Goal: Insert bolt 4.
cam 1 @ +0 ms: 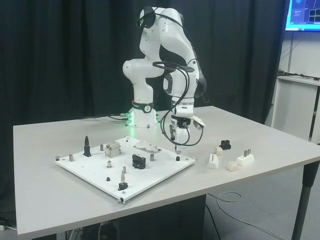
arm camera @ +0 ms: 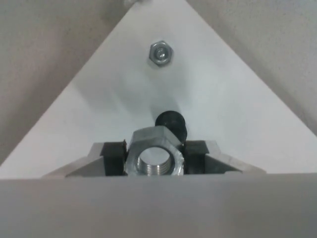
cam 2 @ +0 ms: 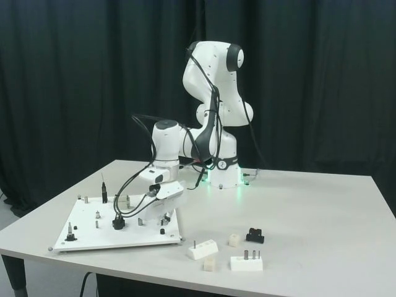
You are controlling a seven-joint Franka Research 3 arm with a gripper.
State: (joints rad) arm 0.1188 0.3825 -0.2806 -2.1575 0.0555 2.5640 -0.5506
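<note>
The gripper [arm camera: 154, 157] clamps the bolt [arm camera: 154, 157] above the board's [arm camera: 237, 99] black socket [arm camera: 171, 121]; next, align and lower.

We cannot see the bolt's [arm camera: 154, 157] shank in the wrist view, only its hollow threaded head. The black socket [arm camera: 172, 123] is half hidden behind it. The white board's [arm camera: 237, 114] edges run out of frame.
</note>
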